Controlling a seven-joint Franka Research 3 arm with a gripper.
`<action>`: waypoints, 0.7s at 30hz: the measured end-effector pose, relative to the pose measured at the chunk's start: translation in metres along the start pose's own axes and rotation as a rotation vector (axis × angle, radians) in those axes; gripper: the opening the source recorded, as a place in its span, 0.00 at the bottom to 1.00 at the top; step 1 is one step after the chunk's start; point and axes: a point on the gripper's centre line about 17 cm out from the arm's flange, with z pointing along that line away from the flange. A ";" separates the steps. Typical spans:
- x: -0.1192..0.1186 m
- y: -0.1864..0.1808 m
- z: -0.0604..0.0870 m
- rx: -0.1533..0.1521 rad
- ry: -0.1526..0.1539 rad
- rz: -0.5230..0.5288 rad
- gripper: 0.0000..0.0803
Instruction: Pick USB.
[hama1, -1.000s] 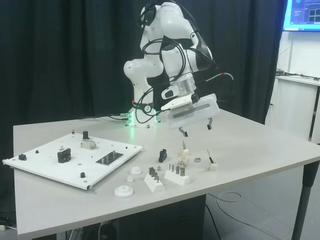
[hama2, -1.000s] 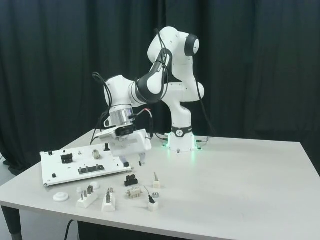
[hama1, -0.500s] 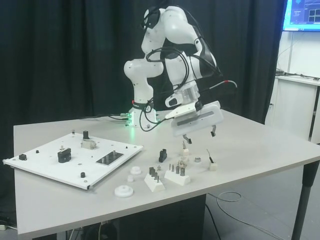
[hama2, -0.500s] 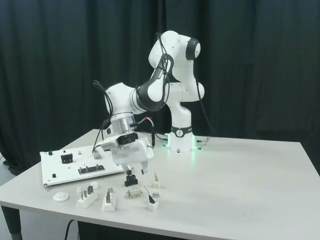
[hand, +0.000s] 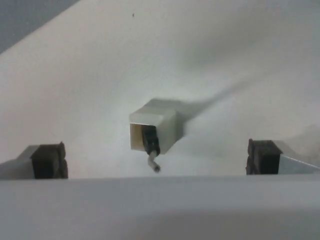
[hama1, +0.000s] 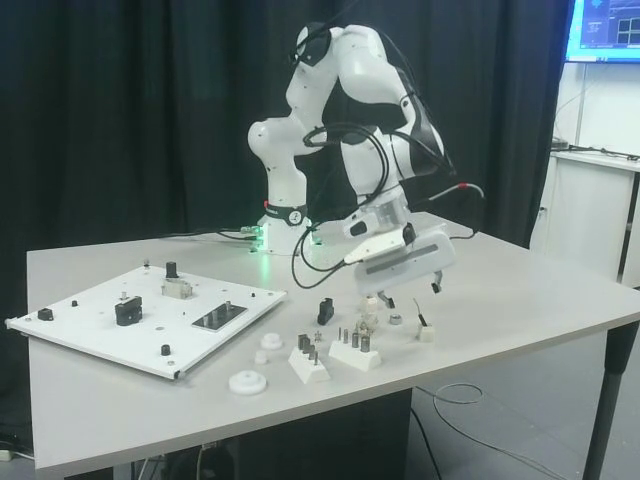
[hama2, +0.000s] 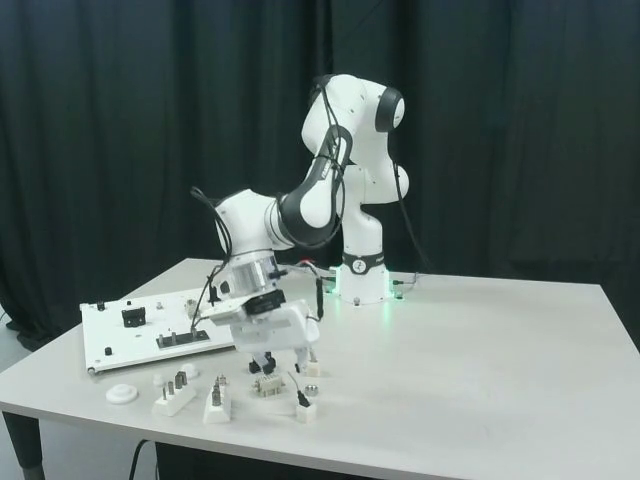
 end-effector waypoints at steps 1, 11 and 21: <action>-0.001 -0.001 0.003 -0.001 -0.004 -0.002 1.00; -0.010 -0.010 0.021 -0.005 -0.037 -0.021 1.00; -0.012 -0.013 0.026 0.000 -0.039 -0.008 1.00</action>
